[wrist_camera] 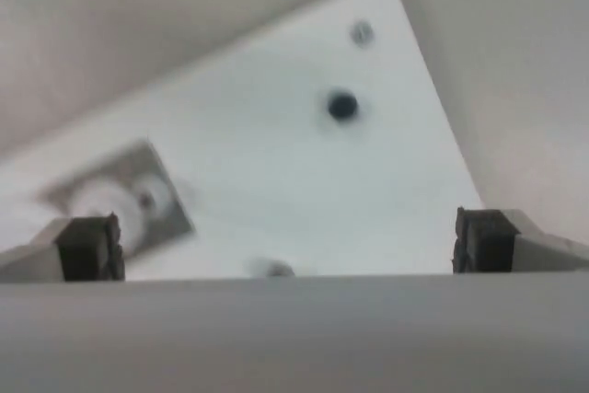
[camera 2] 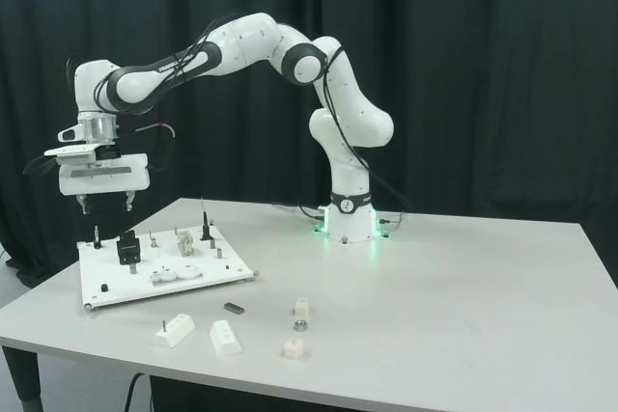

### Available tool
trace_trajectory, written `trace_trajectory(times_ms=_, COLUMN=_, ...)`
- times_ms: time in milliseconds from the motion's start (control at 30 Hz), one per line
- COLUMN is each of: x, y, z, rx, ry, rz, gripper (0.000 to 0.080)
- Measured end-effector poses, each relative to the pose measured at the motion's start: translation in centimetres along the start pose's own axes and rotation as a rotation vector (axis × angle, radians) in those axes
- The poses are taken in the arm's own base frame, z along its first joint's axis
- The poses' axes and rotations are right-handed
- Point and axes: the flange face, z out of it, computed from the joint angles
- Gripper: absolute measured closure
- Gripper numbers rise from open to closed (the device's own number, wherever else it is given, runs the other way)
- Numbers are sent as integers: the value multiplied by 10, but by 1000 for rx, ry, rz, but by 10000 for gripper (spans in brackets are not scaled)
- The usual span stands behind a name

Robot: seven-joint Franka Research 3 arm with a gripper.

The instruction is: Pick square peg 1.

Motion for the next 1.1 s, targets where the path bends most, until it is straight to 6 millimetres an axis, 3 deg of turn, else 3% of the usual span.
trace_trajectory(times_ms=500, x=25, y=-113, z=12, rx=-5, ry=9, rz=150, gripper=3)
trace_trajectory(times_ms=1100, x=23, y=-197, z=71, rx=-52, ry=-55, rz=302, gripper=3)
